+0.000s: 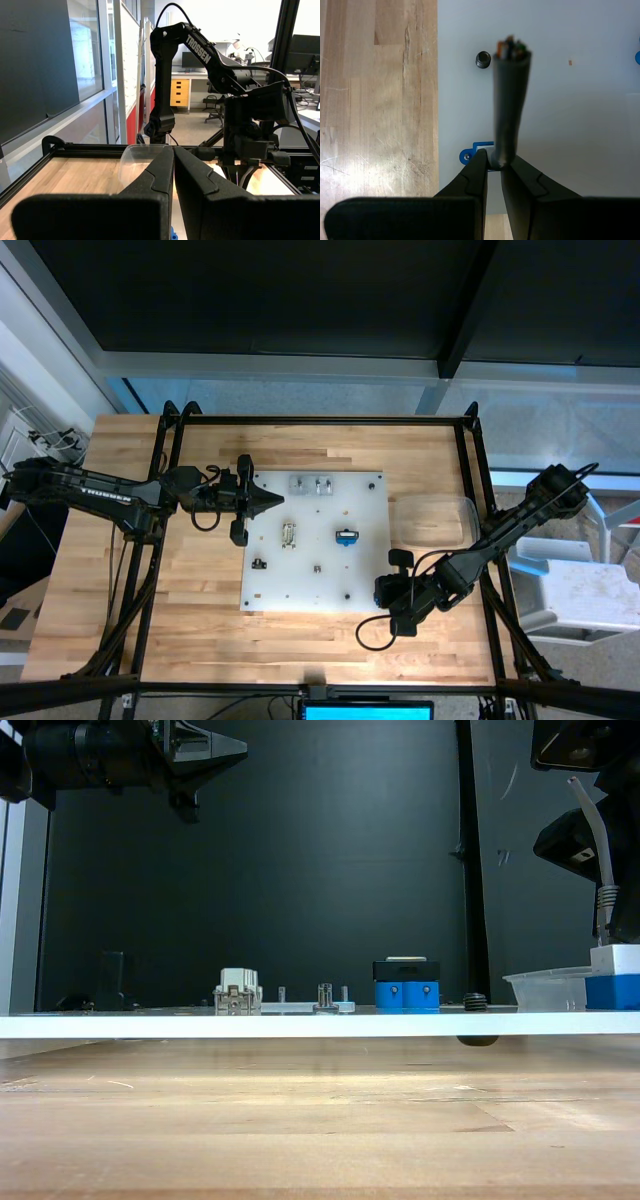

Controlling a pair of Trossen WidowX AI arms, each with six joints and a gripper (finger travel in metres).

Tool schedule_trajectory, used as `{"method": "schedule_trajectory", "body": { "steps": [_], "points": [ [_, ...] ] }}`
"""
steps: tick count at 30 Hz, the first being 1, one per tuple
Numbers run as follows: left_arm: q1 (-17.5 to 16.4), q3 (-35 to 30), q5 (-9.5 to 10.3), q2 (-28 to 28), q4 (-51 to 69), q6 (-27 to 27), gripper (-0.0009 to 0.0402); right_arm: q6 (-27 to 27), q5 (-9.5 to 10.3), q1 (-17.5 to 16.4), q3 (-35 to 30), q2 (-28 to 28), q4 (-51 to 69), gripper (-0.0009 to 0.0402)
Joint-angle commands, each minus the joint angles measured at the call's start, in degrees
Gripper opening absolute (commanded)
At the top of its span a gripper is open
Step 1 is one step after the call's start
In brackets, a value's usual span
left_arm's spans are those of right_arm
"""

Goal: Remove the rj45 connector and place it in the container

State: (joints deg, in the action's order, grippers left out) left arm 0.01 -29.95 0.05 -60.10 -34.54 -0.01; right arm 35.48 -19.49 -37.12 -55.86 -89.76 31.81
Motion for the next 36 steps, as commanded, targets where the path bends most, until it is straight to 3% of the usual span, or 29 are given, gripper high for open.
{"method": "schedule_trajectory", "body": {
  "steps": [1, 24, 36],
  "points": [
    [0.0, 0.0, -0.02, -0.02, 0.0, 0.0, 0.0, 0.0, 1.22, -0.11, -0.04, 0.09, -0.09, 0.0],
    [-0.02, 0.0, -0.02, -0.02, 0.0, 0.0, 0.0, -1.53, 0.98, -0.13, -0.07, 2.75, -0.37, 0.0],
    [-0.02, 0.0, -0.02, 0.0, 0.0, 0.0, 0.0, -4.74, 1.62, 1.7, -2.99, 9.99, 5.18, 0.0]
  ]
}}
